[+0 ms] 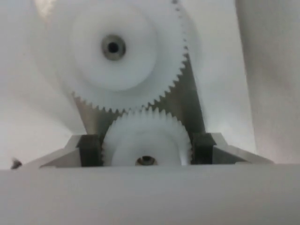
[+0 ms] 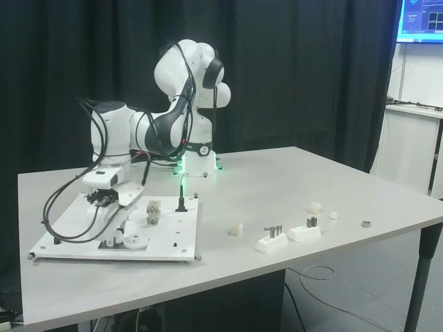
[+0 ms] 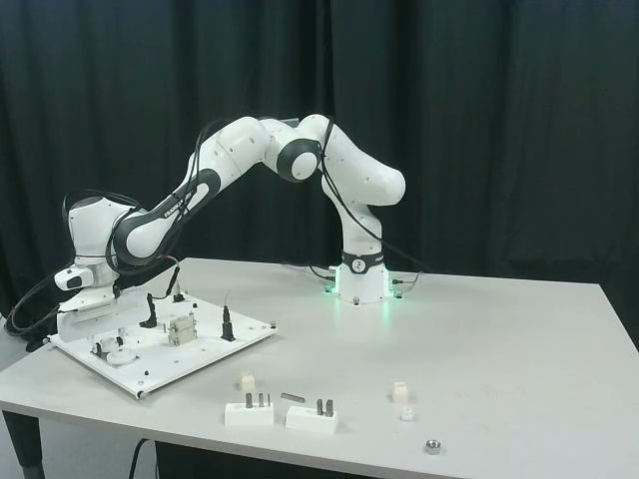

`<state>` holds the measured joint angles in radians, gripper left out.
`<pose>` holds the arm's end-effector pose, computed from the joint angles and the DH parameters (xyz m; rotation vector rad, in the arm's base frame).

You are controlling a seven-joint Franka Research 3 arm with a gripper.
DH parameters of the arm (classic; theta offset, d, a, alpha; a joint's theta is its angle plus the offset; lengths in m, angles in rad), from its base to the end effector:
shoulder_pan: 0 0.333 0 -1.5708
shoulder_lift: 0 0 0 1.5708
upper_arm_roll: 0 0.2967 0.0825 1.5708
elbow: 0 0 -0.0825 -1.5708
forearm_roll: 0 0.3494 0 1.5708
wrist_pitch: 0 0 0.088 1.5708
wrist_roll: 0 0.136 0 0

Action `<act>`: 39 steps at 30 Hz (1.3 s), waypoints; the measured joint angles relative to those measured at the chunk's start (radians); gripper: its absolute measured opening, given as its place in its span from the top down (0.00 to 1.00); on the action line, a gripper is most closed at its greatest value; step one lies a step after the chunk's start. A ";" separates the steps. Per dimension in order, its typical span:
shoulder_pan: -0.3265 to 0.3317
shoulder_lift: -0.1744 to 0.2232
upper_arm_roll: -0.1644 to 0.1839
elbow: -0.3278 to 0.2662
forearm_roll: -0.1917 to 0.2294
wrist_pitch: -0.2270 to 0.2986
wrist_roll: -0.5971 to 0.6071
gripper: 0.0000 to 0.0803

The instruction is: Insert medium gear.

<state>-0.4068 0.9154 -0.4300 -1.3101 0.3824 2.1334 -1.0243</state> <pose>0.5294 -0.4558 0.1933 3.1305 0.2038 -0.0288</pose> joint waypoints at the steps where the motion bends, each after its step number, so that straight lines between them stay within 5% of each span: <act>1: 0.000 0.000 0.000 0.000 0.000 0.000 -0.026 0.51; 13: 0.000 0.001 0.000 0.000 0.000 0.001 -0.185 0.51; 26: 0.001 0.001 -0.002 0.000 0.001 0.001 -0.185 0.51; 32: 0.015 0.003 -0.025 0.000 0.000 -0.001 -0.117 0.51; 33: 0.020 0.003 -0.032 0.000 0.000 -0.002 -0.090 0.30; 39: 0.060 0.001 -0.084 0.005 0.000 -0.012 0.096 0.30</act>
<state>-0.3470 0.9169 -0.5139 -1.3047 0.3825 2.1215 -0.9282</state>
